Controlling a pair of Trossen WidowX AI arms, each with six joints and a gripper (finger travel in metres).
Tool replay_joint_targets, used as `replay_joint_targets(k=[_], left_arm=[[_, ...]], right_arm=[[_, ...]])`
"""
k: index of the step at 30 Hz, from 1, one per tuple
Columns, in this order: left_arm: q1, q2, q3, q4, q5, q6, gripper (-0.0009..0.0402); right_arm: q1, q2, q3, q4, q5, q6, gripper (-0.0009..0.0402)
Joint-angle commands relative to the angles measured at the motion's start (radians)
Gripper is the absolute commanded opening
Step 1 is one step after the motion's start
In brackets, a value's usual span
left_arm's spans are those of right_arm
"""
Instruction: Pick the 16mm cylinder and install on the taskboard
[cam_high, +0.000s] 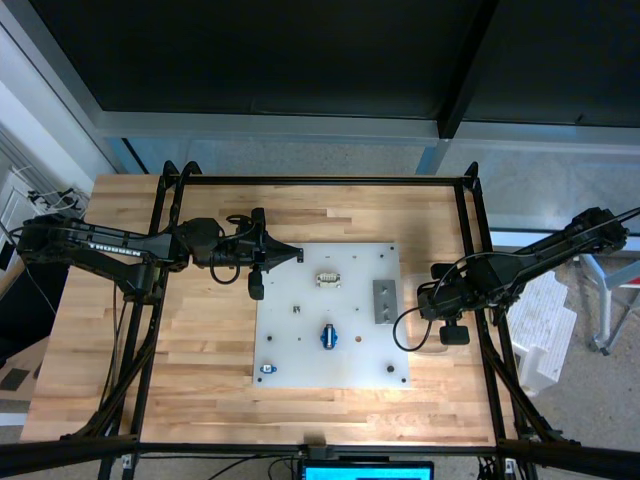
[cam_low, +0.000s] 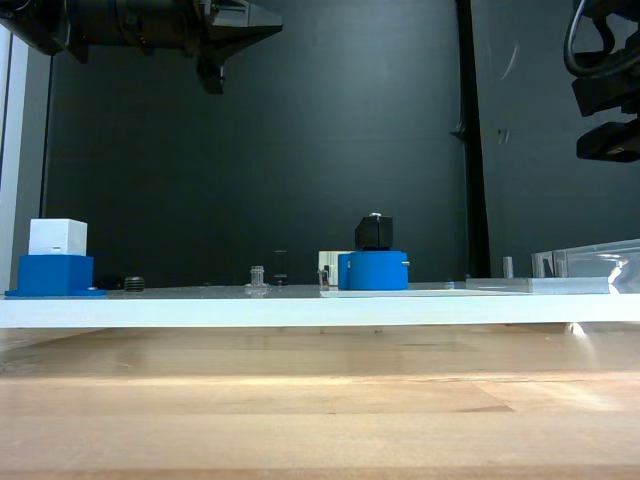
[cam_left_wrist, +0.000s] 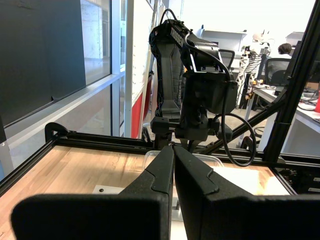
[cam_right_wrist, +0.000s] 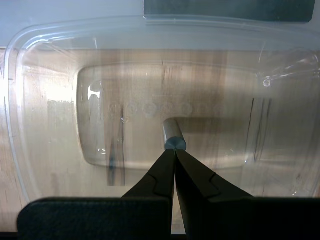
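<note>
1. Fingers of the right gripper (cam_right_wrist: 175, 150) are pressed together with nothing clamped between them. The gripper is held high above the clear plastic tray (cam_right_wrist: 50, 125).
2. The 16mm cylinder (cam_right_wrist: 173, 133) is found on the tray floor, just past the closed fingertips in the right wrist view. It is seen upright in the low view, off the taskboard (cam_high: 300, 340).
3. The left gripper (cam_high: 297, 255) is held in the air over the board's far left edge, its fingers also closed together and empty.
4. On the board, a grey metal block (cam_high: 384, 300) is mounted nearest the tray. A blue fitting (cam_high: 328, 337) and a beige connector (cam_high: 326, 279) are placed nearer the middle.
</note>
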Motion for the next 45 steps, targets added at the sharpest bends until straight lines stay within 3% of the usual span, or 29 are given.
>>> replay_joint_targets(k=[1,12,18,37,45], left_arm=[[0.000,0.000,0.000,0.000,0.000,0.000,0.0000],[0.000,0.000,0.000,0.000,0.000,0.000,0.0000],[0.000,0.000,0.000,0.000,0.000,0.000,0.0000],[0.000,0.000,0.000,0.000,0.000,0.000,0.0000],[0.000,0.000,0.000,0.000,0.000,0.000,0.0000]], right_arm=[[0.000,0.000,-0.002,0.014,0.001,-0.002,0.0026],[0.005,0.000,-0.061,0.081,0.007,0.036,0.0170],[0.010,0.001,-0.084,0.107,0.027,0.055,0.0211],[0.033,0.001,-0.196,0.224,0.026,0.150,0.0213],[0.035,0.001,-0.221,0.257,0.027,0.156,0.0175]])
